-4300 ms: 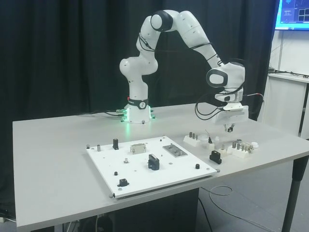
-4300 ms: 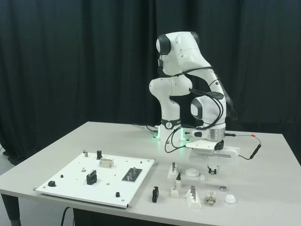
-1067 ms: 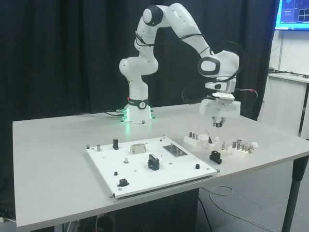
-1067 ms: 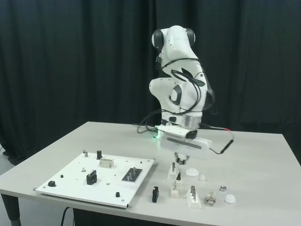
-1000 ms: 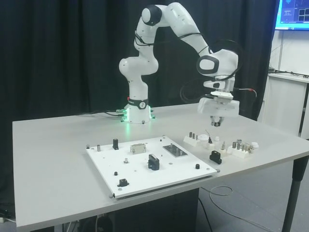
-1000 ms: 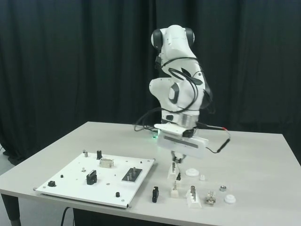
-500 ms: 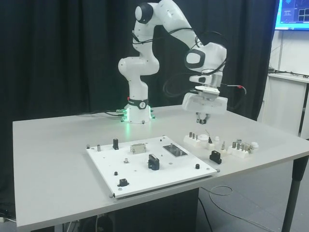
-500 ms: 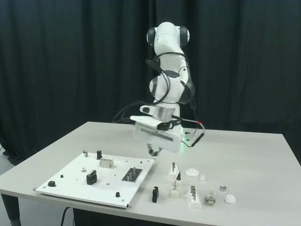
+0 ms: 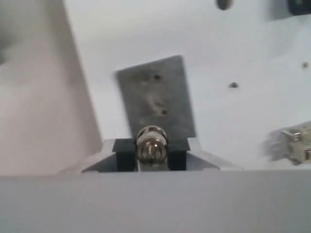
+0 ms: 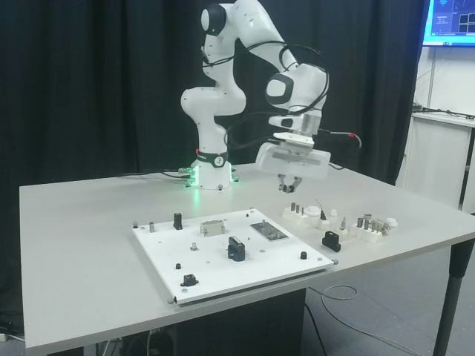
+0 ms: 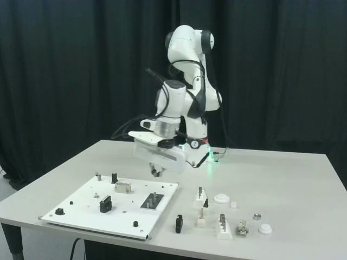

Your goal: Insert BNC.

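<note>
Here the board (image 10: 230,252) lies nearest on the grey tabletop (image 10: 89,245), white and flat, carrying small black parts and a grey plate (image 10: 269,231) toward its far right corner. To the right of the board, white holders (image 10: 338,221) with small parts stand on the tabletop. Above the plate hangs the end effector (image 10: 287,182), well clear of the board. In the wrist view its fingers (image 9: 124,155) are clamped on the BNC (image 9: 151,144), a metal connector pointing down, with the plate (image 9: 155,97) directly below it and apart from it. Farther back, the white arm (image 10: 223,96) rises from its base (image 10: 210,174), where green lights glow, against a black curtain (image 10: 89,74).
</note>
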Available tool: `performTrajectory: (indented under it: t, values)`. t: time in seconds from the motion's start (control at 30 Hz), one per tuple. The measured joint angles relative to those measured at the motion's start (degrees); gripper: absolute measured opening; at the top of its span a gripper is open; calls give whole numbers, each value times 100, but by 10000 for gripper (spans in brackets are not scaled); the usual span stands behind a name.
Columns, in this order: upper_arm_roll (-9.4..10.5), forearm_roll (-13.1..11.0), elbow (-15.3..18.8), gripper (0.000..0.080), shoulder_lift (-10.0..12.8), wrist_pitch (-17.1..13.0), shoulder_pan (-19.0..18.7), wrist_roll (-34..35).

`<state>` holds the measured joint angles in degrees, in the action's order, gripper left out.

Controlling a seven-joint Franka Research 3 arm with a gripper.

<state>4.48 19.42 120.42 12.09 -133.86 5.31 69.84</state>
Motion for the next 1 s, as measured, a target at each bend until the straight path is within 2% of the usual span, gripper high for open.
performTrajectory:
  t: [0.3,0.43,0.73,1.0]
  values:
    - [-82,-32,0,126,0,12,336,-225]
    - [-194,-84,0,126,0,10,437,-356]
    - [-678,-232,0,126,1,-97,514,-980]
    - [-1206,-605,2,126,61,-331,519,-1773]
